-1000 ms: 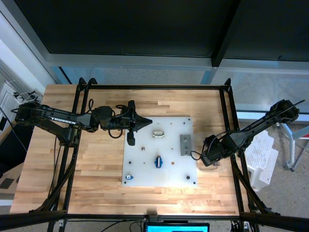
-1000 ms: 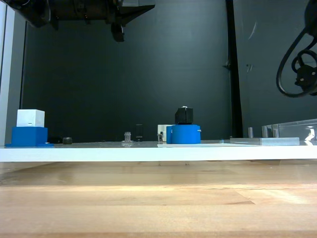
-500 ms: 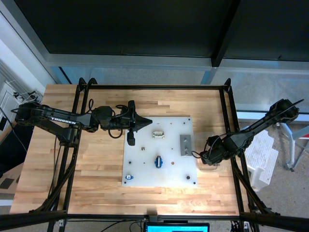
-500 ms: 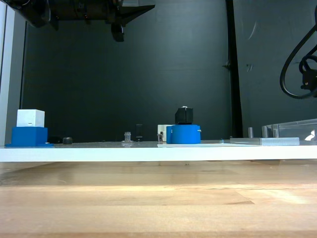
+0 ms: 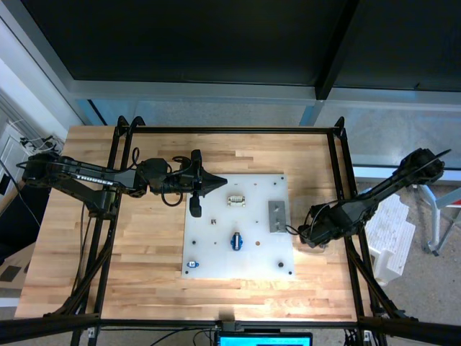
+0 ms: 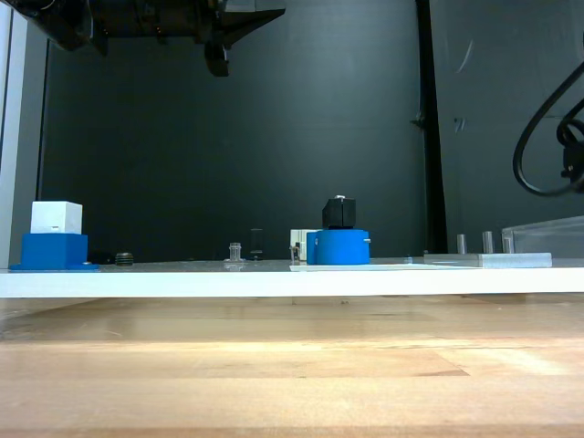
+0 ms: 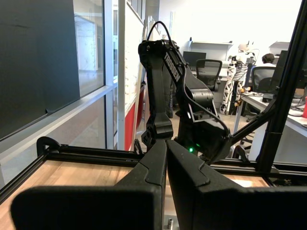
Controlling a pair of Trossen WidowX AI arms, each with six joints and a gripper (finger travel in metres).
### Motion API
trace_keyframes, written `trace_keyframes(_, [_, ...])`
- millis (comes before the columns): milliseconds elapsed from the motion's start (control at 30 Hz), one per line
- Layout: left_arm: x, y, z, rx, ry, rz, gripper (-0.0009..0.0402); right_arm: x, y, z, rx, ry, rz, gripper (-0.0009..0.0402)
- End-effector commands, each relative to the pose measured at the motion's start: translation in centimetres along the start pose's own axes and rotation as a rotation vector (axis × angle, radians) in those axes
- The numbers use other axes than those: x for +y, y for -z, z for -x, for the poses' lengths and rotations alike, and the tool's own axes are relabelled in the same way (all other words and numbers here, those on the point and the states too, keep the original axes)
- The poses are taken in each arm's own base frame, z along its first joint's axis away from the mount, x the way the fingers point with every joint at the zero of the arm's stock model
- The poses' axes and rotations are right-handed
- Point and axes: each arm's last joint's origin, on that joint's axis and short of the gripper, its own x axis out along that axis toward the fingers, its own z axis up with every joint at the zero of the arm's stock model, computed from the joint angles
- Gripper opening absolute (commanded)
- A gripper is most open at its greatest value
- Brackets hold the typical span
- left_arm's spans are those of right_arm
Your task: Pick the 16mm cylinder and install on the taskboard
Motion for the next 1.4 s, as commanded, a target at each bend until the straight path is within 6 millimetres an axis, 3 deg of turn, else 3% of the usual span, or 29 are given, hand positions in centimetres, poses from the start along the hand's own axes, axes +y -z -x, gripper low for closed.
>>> trace_keyframes(33, [0.0,0.0,0.0,-0.001,0.000,0.000,0.0000,0.5,0.2,-1.0,0.023,0.011,0.001,0.0181])
trace_keyframes(433, [0.0,0.0,0.0,-0.001,0.000,0.000,0.0000,1.6,0.7,-2.2,0.026,0.002,0.003,0.0168])
trace_keyframes(967, [0.0,0.0,0.0,0.000,0.000,0.000,0.0000,1.7,0.7,-2.1,0.021,-0.003,0.063,0.0012])
trace_keyframes(1200, [0.0,0.0,0.0,-0.001,0.000,0.000,0.0000,2.5,0.8,-1.2,-0.034,-0.049,0.152,0.0006])
trace_keyframes(1400, [0.0,0.0,0.0,0.000,0.000,0.000,0.0000,3.7,0.9,1.0,-0.141,-0.149,0.308,0.0002])
